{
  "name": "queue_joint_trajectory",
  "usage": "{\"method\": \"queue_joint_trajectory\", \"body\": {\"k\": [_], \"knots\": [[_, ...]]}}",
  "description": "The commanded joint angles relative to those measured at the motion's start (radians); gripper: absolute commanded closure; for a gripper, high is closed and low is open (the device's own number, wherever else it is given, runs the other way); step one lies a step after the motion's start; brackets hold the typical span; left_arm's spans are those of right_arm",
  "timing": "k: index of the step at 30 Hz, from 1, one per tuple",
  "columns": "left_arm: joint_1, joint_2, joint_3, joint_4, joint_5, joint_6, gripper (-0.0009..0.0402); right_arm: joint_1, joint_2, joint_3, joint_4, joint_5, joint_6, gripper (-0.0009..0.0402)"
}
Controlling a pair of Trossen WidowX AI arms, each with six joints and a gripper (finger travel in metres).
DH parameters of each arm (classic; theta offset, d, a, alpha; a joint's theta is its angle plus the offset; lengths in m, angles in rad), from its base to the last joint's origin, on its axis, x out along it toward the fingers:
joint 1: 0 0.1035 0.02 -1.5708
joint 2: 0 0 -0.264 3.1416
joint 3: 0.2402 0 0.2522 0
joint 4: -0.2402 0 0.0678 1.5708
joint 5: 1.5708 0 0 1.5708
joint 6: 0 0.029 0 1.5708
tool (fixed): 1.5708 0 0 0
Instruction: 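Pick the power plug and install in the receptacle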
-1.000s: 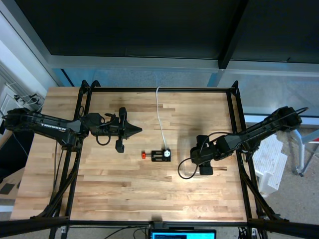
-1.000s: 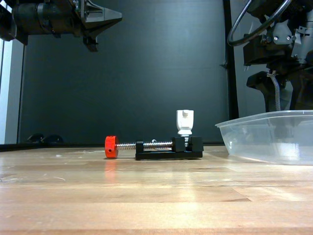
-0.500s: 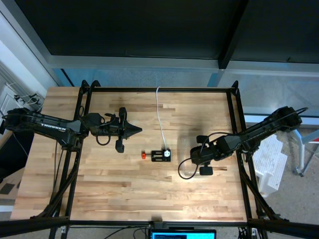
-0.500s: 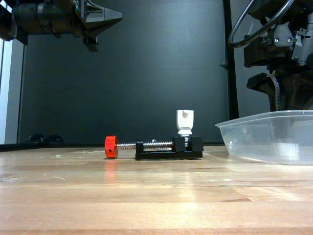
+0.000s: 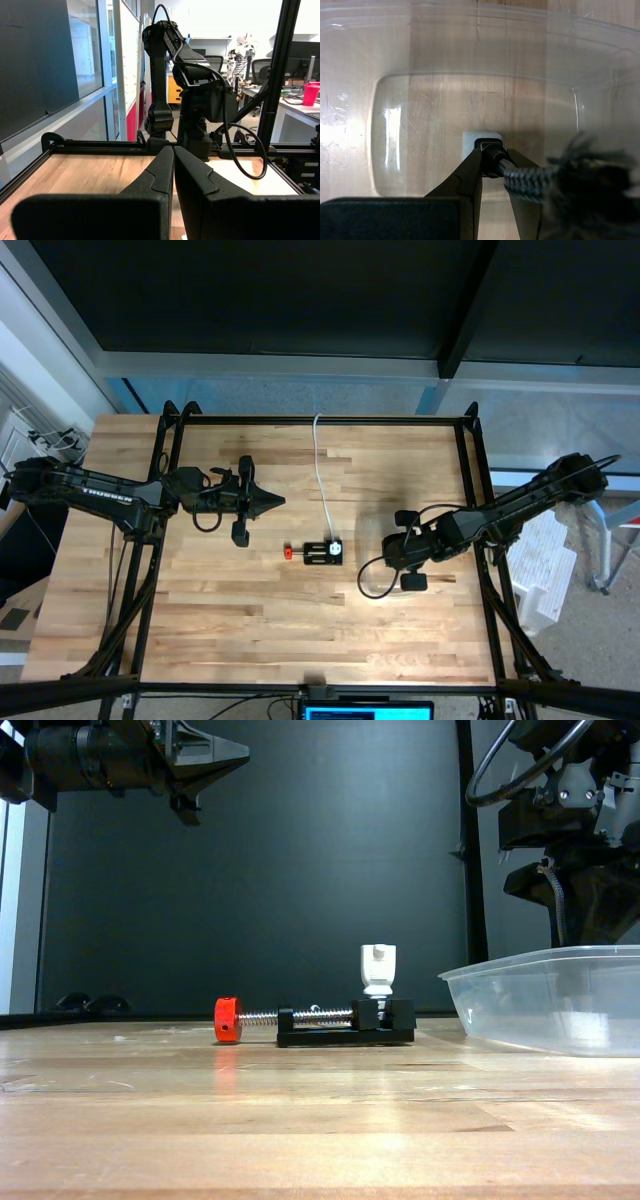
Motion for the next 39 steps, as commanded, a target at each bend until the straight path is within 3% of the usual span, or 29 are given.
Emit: {"method": "queue_joint_trajectory", "body": {"k": [1,9,17,27,33,39], "knots": [[0.000,0.000,0.000,0.000,0.000,0.000,0.0393,0.000,-0.021,0.000,-0.007,0.000,-0.001,0.0392],[0.000,0.000,0.000,0.000,0.000,0.000,0.0393,0.000,-0.075,0.037,-0.047,0.002,-0.002,0.0393],[0.000,0.000,0.000,0.000,0.000,0.000,0.0393,-0.008,-0.095,0.170,-0.131,0.001,-0.019,0.0393],[0.000,0.000,0.000,0.000,0.000,0.000,0.0393,-0.047,-0.002,0.286,-0.123,0.002,-0.063,0.0393],[0.000,0.000,0.000,0.000,0.000,0.000,0.0393,-0.060,0.069,0.347,-0.098,0.027,-0.093,0.0393],[0.000,0.000,0.000,0.000,0.000,0.000,0.0393,-0.071,0.150,0.409,-0.059,0.032,-0.112,0.0393]]}}
